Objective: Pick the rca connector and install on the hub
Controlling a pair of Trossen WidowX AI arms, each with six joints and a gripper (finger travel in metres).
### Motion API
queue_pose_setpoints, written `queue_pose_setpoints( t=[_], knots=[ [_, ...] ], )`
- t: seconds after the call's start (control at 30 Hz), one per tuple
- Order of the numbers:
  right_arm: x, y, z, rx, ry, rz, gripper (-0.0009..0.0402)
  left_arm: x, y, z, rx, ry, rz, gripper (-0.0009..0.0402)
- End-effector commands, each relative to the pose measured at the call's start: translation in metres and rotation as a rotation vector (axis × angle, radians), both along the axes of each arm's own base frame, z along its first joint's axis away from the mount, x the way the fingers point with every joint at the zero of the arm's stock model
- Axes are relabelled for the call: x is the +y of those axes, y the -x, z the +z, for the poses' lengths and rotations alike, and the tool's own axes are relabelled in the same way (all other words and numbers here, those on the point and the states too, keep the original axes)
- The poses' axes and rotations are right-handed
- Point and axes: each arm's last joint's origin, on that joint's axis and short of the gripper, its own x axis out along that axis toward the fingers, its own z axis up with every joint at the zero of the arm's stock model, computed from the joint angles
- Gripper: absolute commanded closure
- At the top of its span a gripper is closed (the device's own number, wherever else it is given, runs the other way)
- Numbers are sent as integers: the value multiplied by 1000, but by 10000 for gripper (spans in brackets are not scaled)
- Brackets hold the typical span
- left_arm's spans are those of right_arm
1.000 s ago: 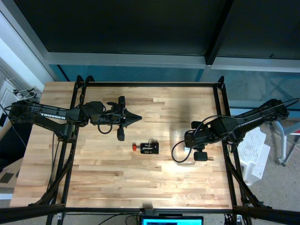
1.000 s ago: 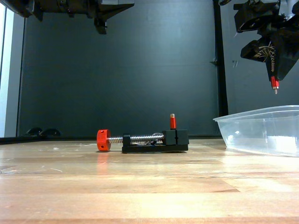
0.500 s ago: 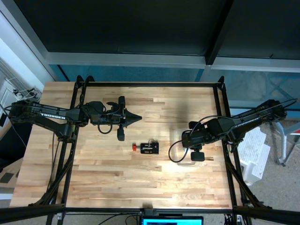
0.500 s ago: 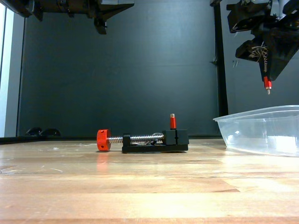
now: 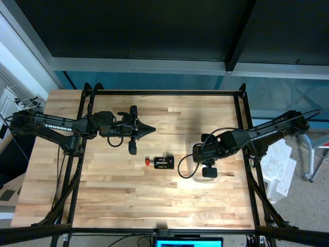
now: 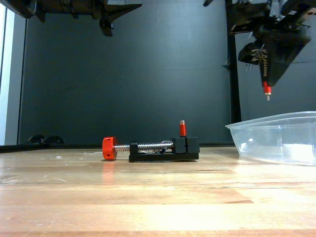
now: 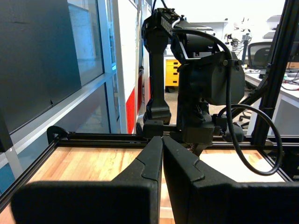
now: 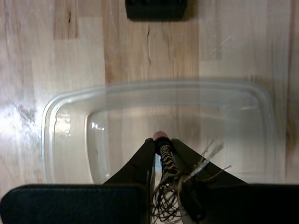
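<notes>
Your right pincer point(image 6: 267, 81) hangs high with its tips pointing down, clamped on the plug point(image 6: 267, 91). The plug's red collar and silver pin poke out just below the fingertips point(image 8: 148, 148). Straight beneath the pincer lies the clear tray point(image 6: 276, 138), well apart from the pin. The black block point(image 6: 163, 148) sits on the wood far below and off to the pincer's inner side, past the tray's wall, with its red knob point(image 6: 109, 147) on the end farthest from the pincer. A red post point(image 6: 182, 128) already stands upright on the block's end nearest the pincer.

Your left pincer point(image 7: 162, 154) is up high on the other side of the block, well away from the right pincer, its fingers pressed together on nothing.

I judge you are mid-carry, with the crossing to the block and the descent left to do. Watch these:

- If you drop height too early, the pin may clip the tray's wall and twist the plug in the grip
- Thin loose wires point(image 8: 205, 158) trail from the plug beside the fingers; they could catch on the tray rim or on the block's screw
- The standing post is close to wherever the plug must seat, so a sideways approach may knock it
- The grip is only on a slim stem, so any off-axis push at the seat could tilt the plug or let it slip
</notes>
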Motion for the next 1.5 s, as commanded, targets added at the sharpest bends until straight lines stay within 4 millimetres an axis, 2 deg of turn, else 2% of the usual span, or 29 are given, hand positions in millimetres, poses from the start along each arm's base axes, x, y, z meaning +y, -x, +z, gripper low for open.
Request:
queue_pose_setpoints(
  t=[0.03, 1.2, 1.5],
  knots=[
    [-1, -5, -2, 7, 4, -5, 393, 0, 0, 0, 0, 0, 0, 393],
    [0, -71, -4, 13, 12, -34, 392, 0, 0, 0, 0, 0, 0, 393],
    [2, -89, -7, 14, 10, -49, 330, 0, 0, 0, 0, 0, 0, 393]
  ],
)
